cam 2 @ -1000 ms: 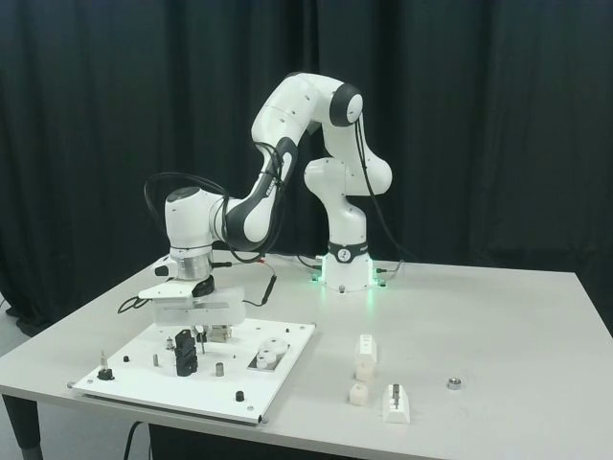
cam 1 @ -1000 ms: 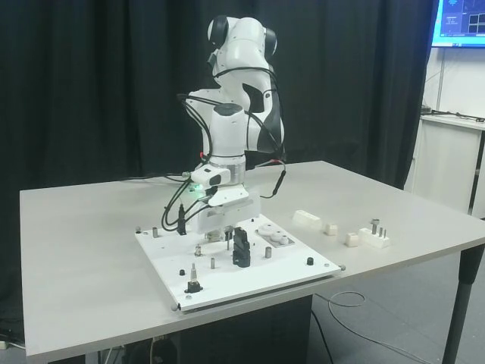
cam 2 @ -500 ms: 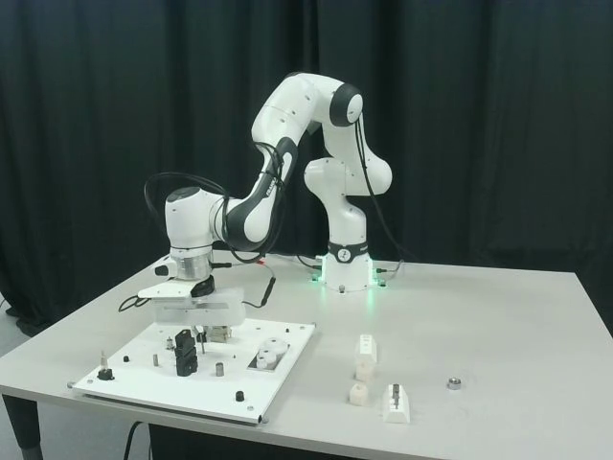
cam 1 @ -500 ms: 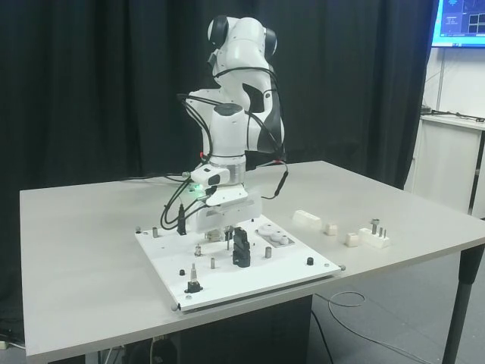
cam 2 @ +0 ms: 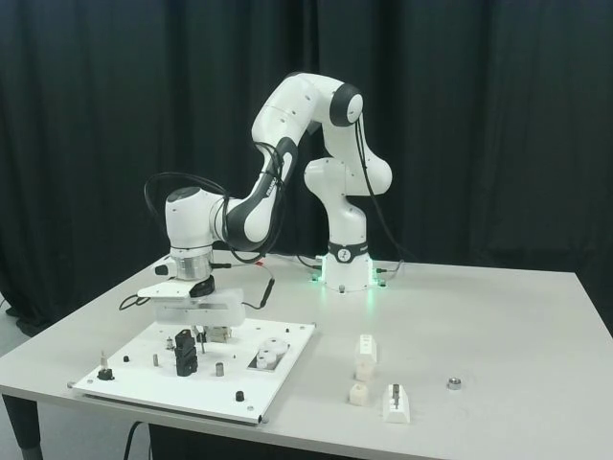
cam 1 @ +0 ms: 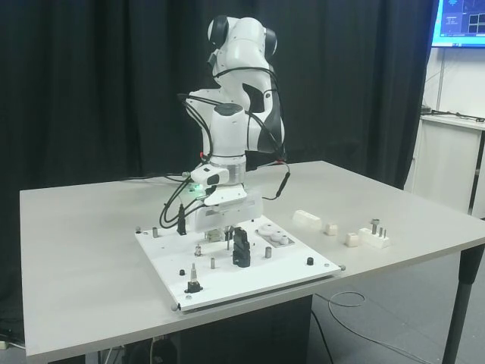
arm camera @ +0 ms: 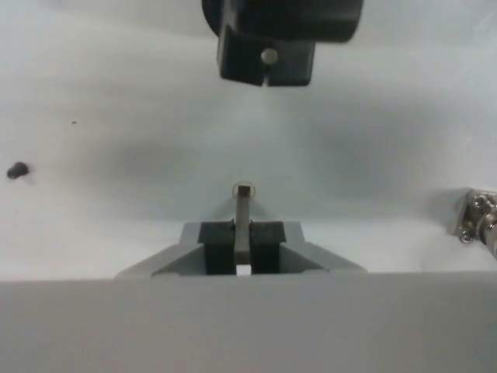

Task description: Insert square peg 1.

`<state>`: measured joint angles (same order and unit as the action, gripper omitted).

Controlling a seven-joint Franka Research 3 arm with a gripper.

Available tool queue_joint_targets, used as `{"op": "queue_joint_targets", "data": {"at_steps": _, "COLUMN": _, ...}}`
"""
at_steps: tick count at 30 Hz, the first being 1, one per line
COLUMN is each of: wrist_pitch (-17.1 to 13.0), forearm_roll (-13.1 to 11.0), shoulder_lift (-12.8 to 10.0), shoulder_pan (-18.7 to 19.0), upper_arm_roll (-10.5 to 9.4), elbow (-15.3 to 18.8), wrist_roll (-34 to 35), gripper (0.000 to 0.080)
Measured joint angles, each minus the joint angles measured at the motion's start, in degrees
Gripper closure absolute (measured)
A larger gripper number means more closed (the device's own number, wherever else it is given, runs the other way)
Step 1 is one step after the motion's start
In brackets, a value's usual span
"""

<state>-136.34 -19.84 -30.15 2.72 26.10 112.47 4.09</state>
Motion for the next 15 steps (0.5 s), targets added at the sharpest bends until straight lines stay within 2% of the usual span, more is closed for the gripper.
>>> {"op": "queue_joint_targets", "data": {"at_steps": 15, "wrist_pitch": 0.00, "forearm_roll": 0.00, "shoulder_lift": 0.00, "shoulder_pan": 0.04, "upper_arm_roll": 0.00, "elbow": 0.00, "wrist_roll": 1.22, "gripper": 0.0768}}
